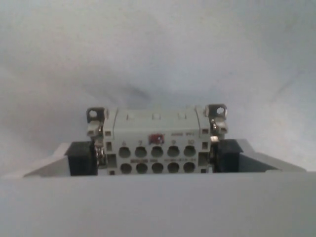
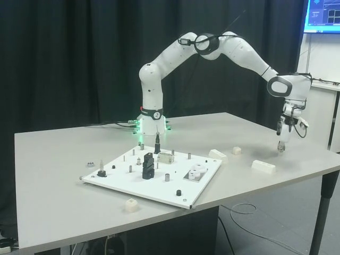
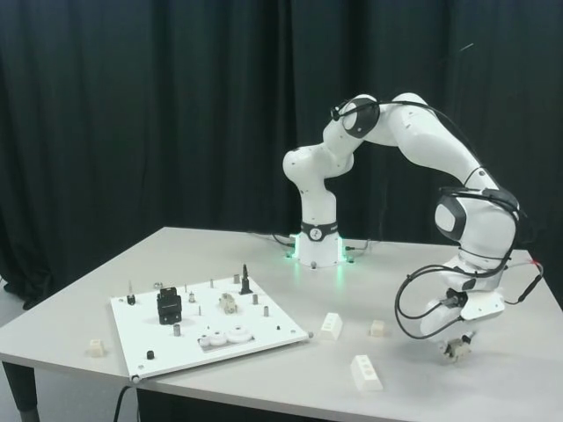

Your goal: Insert waterproof.

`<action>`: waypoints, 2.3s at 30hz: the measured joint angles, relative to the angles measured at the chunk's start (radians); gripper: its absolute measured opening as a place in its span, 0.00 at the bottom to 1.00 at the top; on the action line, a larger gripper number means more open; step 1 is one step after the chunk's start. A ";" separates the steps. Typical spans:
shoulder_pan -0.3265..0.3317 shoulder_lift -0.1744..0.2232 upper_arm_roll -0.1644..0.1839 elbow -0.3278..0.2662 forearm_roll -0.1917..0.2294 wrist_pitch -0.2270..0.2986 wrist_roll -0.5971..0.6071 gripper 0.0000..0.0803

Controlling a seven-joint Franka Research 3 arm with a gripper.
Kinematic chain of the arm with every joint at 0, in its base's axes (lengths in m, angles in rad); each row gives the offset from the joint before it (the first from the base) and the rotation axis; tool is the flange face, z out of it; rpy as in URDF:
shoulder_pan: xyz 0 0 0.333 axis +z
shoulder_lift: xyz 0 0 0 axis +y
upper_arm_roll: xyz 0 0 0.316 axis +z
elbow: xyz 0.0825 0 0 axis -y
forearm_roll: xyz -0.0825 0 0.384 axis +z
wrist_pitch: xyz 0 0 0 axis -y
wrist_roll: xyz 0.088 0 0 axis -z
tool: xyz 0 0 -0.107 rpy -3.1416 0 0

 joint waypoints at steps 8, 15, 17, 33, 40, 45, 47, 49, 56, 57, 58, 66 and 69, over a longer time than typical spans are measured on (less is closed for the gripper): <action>-0.005 0.000 -0.028 0.004 0.002 -0.003 0.000 0.64; -0.015 -0.001 -0.061 0.018 0.002 -0.028 0.000 0.64; -0.018 -0.002 -0.074 0.024 0.002 -0.045 0.000 0.64; -0.054 -0.020 -0.192 0.057 0.002 -0.201 -0.035 0.64; -0.096 -0.039 -0.216 0.057 -0.003 -0.258 -0.059 0.64; -0.138 -0.055 -0.221 0.055 -0.009 -0.293 -0.063 0.64; -0.157 -0.062 -0.220 0.053 -0.011 -0.304 -0.063 0.64; -0.176 -0.068 -0.220 0.051 -0.014 -0.315 -0.063 0.64; -0.237 -0.090 -0.213 0.031 -0.030 -0.331 -0.069 0.64; -0.245 -0.094 -0.211 0.025 -0.033 -0.331 -0.072 0.64; -0.253 -0.098 -0.209 0.018 -0.037 -0.331 -0.074 0.64; -0.346 -0.153 -0.144 -0.055 -0.105 -0.310 -0.072 0.64; -0.400 -0.183 -0.095 -0.092 -0.146 -0.284 -0.063 0.64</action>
